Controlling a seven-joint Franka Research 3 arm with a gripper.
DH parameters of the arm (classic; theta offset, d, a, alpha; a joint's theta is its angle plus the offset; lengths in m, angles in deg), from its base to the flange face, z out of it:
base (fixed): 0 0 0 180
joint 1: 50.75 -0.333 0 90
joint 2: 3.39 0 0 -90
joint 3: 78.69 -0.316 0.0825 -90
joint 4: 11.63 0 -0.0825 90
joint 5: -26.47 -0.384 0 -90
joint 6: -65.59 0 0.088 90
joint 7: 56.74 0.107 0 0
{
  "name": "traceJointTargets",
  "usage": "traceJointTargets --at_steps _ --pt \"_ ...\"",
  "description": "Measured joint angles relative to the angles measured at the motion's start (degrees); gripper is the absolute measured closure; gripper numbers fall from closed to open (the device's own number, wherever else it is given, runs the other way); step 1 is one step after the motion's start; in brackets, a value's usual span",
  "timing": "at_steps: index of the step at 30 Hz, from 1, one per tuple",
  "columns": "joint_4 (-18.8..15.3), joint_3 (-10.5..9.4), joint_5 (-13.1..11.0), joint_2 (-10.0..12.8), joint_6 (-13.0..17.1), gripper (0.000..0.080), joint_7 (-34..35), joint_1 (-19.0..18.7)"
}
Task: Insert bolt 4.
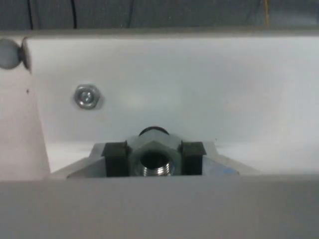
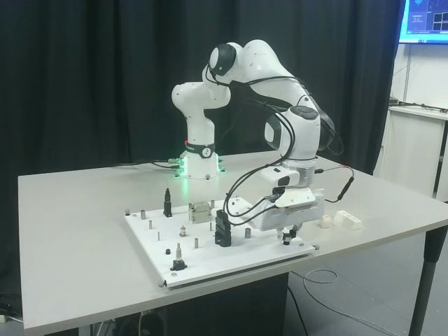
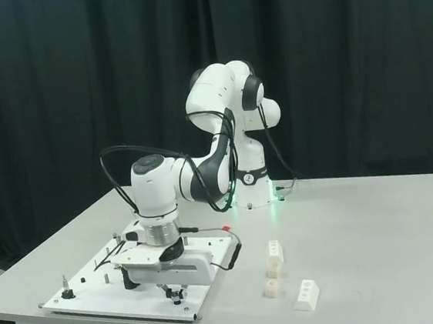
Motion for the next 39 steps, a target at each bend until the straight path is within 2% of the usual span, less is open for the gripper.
traceJointTargets --at_steps 5,15,39 --pt "0.0 0.0 0.0 0.0 0.0 0.0578 3.9 0.0" --pt "0.0 0.0 0.0 0.0 0.1 0.0578 7.2 0.0" --pt "0.0 0.07 0.2 0.0 0.1 0.0578 34.1 -0.1"
